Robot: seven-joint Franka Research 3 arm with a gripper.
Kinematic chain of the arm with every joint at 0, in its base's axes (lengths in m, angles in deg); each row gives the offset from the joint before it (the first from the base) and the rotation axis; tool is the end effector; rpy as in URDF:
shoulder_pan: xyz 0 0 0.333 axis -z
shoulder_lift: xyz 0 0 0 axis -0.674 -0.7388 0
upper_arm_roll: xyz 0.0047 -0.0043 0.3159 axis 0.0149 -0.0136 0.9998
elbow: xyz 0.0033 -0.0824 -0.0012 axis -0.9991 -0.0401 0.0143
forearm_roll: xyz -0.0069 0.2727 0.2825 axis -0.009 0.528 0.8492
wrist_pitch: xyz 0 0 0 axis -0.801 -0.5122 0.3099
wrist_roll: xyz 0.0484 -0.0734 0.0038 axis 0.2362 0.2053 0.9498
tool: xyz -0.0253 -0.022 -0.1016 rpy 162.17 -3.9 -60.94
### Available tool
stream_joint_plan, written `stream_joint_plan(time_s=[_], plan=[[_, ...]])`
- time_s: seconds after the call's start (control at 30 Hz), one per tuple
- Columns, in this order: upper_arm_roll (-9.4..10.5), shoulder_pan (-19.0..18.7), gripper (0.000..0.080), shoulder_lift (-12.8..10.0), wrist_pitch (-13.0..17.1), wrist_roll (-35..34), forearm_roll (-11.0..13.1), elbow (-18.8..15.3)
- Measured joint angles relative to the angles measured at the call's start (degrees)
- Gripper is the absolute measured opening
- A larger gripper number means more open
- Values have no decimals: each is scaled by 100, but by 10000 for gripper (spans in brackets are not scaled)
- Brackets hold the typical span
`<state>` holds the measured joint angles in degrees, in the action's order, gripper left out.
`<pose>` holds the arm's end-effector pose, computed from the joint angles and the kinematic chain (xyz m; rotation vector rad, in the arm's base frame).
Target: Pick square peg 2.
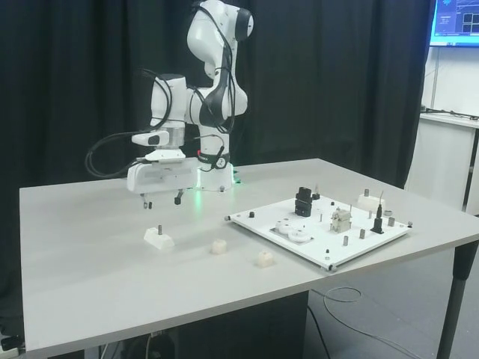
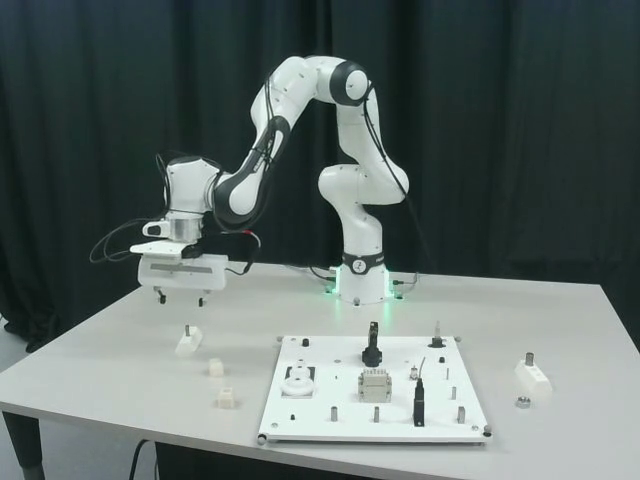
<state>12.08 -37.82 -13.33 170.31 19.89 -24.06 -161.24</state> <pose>0.4351 -0.3394 0.2818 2.9648 -0.7820 0.1238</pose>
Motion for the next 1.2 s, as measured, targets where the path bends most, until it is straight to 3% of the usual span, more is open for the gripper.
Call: stream_joint_plan(time_s=[0.23, 0.47, 1.2], plan=[[-1, 126, 800, -142, 0, 267, 161, 28], [-1, 179, 800, -274, 5, 529, 513, 56], [91, 165, 800, -653, 117, 574, 1213, 114]])
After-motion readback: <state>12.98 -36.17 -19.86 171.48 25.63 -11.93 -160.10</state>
